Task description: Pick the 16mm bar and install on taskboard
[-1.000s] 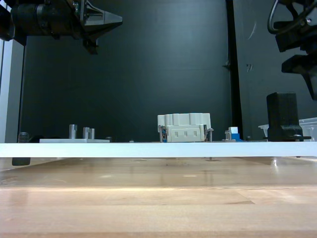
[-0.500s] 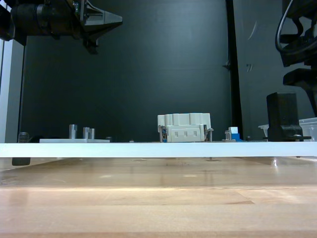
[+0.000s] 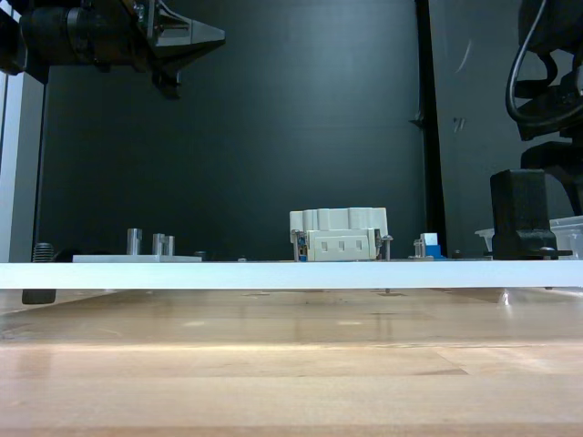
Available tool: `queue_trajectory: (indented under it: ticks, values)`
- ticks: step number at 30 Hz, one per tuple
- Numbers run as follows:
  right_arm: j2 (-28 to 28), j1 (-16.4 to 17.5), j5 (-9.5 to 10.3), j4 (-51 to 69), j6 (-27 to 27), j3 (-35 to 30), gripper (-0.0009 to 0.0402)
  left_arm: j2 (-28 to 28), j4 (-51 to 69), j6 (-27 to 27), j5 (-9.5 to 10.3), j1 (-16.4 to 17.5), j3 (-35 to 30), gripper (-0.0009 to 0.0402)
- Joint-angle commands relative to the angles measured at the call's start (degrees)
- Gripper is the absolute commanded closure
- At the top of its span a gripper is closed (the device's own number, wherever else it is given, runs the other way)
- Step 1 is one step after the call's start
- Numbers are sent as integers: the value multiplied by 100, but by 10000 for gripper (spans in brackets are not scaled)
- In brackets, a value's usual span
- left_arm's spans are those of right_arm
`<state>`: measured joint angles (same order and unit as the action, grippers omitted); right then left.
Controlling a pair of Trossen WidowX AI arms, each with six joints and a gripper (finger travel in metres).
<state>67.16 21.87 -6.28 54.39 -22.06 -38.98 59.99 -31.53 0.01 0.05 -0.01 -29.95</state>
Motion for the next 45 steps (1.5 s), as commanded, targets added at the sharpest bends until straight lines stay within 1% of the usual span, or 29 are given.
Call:
queue_trajectory:
  ticks: [1, 12, 21, 24, 33, 41, 45]
  values:
    - [13, 9, -26, -55, -20, 28, 169, 2, 0, 0, -2, 0, 0, 393]
    - [13, 52, -35, -376, 7, 289, 169, 2, 0, 0, -2, 0, 0, 393]
    - [11, 63, -35, -396, 109, 317, 174, 2, 0, 0, -2, 0, 0, 393]
    - [11, 63, -37, -411, 136, 317, 191, 2, 0, 0, -2, 2, 0, 393]
    - [7, 63, -37, -452, 157, 317, 262, 2, 0, 0, -2, 0, 0, 393]
    - [7, 63, -42, -455, 179, 317, 310, 2, 0, 0, -2, 2, 0, 393]
    - [7, 61, -122, -452, 188, 317, 339, 2, 0, 0, -2, 2, 0, 393]
